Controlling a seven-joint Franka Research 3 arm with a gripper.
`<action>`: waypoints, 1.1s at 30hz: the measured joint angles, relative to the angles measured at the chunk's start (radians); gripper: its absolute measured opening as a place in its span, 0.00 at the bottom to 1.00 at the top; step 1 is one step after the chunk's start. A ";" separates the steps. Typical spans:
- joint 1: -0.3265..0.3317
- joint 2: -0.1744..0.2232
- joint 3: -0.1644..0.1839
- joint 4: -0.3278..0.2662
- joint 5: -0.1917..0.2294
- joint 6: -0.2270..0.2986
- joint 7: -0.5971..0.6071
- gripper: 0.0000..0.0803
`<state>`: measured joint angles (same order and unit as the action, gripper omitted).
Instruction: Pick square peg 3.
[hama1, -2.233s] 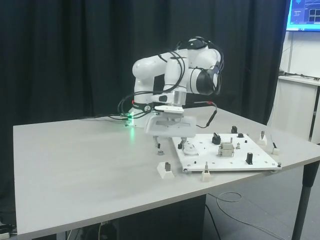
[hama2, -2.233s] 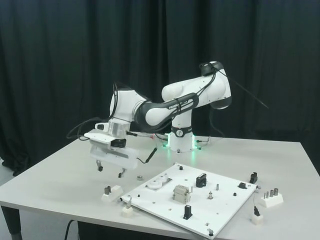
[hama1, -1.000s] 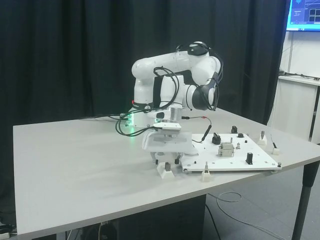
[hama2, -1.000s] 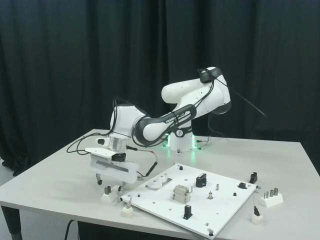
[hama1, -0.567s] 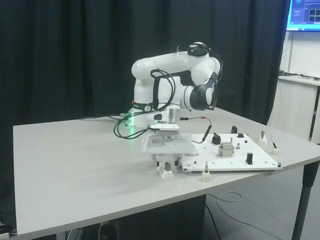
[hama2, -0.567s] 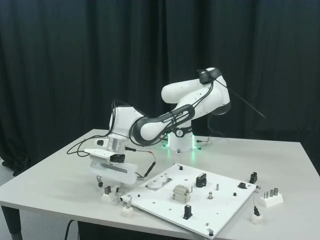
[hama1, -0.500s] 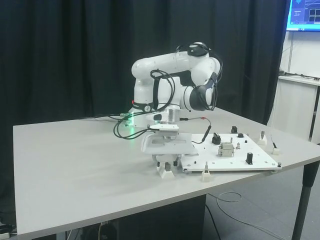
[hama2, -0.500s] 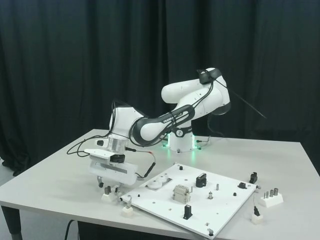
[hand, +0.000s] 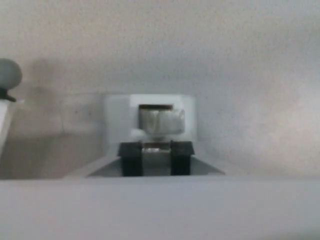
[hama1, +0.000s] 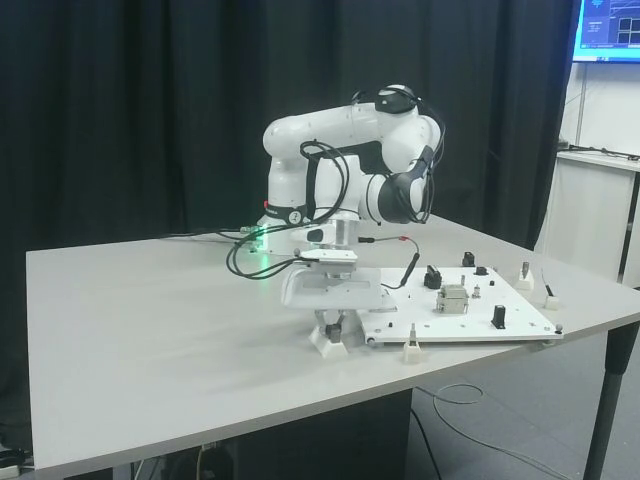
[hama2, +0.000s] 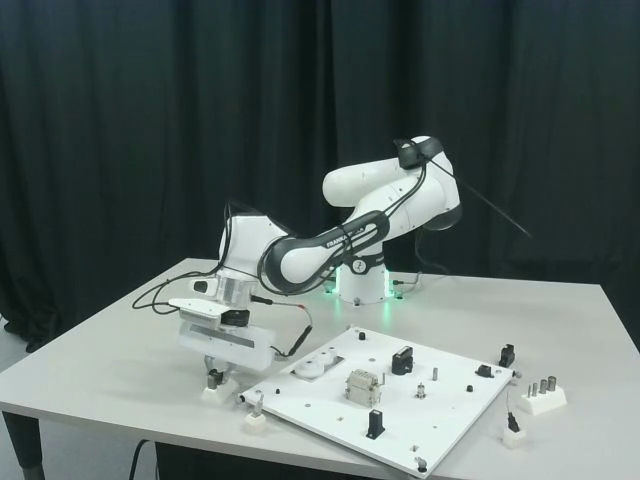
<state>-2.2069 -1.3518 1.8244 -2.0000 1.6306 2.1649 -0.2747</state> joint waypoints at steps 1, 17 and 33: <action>0.000 0.000 -0.001 0.000 0.002 0.000 -0.001 0.18; 0.012 0.010 -0.030 -0.001 0.010 -0.010 -0.001 0.14; 0.033 0.037 -0.127 -0.026 -0.052 -0.133 0.015 0.14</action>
<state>-2.1740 -1.3145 1.6972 -2.0263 1.5782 2.0319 -0.2599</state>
